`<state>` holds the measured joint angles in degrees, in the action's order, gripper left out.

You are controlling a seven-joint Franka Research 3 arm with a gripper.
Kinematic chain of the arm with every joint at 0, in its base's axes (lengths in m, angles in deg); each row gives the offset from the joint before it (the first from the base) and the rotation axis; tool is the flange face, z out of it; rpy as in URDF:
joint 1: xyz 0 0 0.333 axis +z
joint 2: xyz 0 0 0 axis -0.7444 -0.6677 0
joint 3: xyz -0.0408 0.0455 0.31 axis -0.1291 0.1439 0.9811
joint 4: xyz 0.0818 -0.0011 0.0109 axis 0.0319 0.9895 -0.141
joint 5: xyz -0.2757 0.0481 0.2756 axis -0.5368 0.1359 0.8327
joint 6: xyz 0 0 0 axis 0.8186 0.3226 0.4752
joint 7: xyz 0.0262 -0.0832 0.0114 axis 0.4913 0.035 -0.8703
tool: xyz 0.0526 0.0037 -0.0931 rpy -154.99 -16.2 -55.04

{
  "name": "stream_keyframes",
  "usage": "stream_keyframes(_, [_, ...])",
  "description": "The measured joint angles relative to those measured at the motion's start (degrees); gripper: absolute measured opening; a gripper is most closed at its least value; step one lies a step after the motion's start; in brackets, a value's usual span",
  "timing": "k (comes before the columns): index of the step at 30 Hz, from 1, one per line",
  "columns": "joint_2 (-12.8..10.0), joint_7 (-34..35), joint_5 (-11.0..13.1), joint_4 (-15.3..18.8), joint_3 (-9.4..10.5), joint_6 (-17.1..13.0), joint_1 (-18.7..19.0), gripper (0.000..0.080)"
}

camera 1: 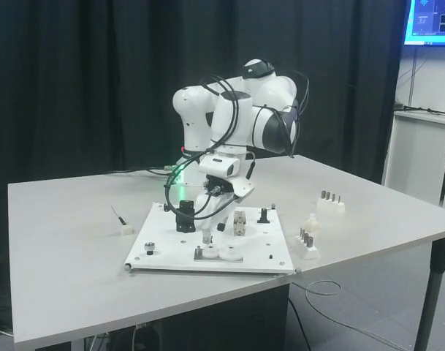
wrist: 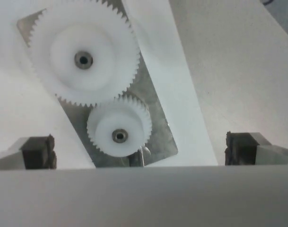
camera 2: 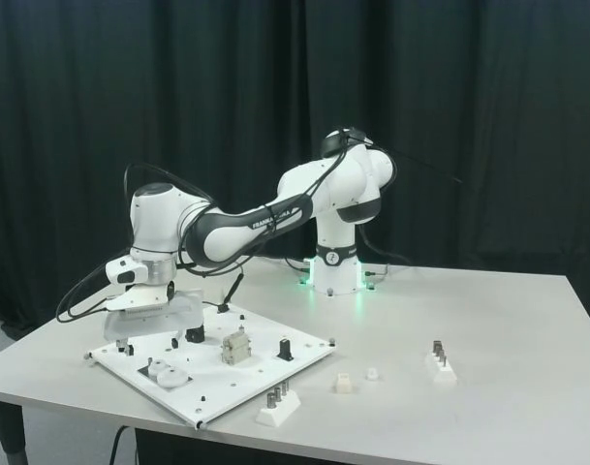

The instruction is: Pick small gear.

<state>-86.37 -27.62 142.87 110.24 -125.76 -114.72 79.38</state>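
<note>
Jaws hang wide apart above small gear [wrist: 119, 131] — big gear [wrist: 84, 53] meshes it, so teeth could snag.

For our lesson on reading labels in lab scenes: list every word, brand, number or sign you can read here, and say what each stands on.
"FRANKA" followed by more lettering too small to read: on the white forearm of the robot arm, second room view.
Wall screen: lines of text and a figure, too small to read.
Gears, white board and pin blocks: no readable markings.
</note>
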Motion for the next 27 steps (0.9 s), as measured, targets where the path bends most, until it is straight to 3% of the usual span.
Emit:
stream_keyframes(17, [0.0, 0.8, 0.2, -0.7, -0.52, -0.9, 0.0, 0.0800])
stream_keyframes(27, [0.0, 8.0, 0.0, -2.0, -2.53, 0.5, 0.6, 0.0800])
